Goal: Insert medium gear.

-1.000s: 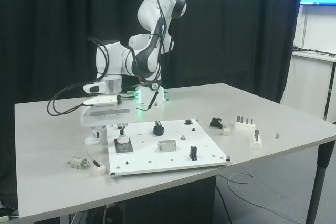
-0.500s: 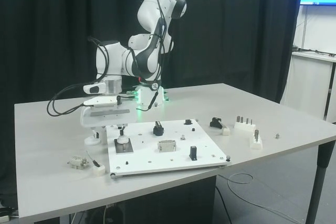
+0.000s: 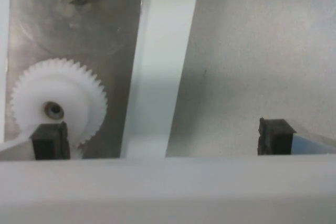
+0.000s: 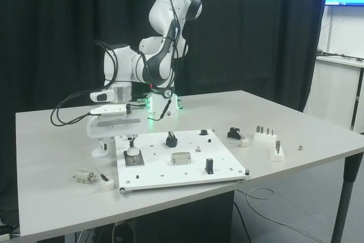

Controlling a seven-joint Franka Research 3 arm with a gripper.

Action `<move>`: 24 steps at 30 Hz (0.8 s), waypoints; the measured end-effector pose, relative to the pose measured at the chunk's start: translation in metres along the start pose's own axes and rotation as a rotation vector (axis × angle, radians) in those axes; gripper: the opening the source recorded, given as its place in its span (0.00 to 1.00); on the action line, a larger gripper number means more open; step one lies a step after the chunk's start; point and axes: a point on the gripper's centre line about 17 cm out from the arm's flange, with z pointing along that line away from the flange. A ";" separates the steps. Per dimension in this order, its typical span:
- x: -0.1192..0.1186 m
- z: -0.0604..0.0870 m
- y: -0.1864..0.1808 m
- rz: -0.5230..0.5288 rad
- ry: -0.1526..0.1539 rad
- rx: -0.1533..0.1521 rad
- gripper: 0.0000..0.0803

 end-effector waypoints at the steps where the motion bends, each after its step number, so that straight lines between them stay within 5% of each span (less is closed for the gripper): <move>1: 0.000 0.000 0.000 0.000 0.000 0.000 1.00; 24: 0.005 0.002 0.003 0.003 0.013 -0.016 1.00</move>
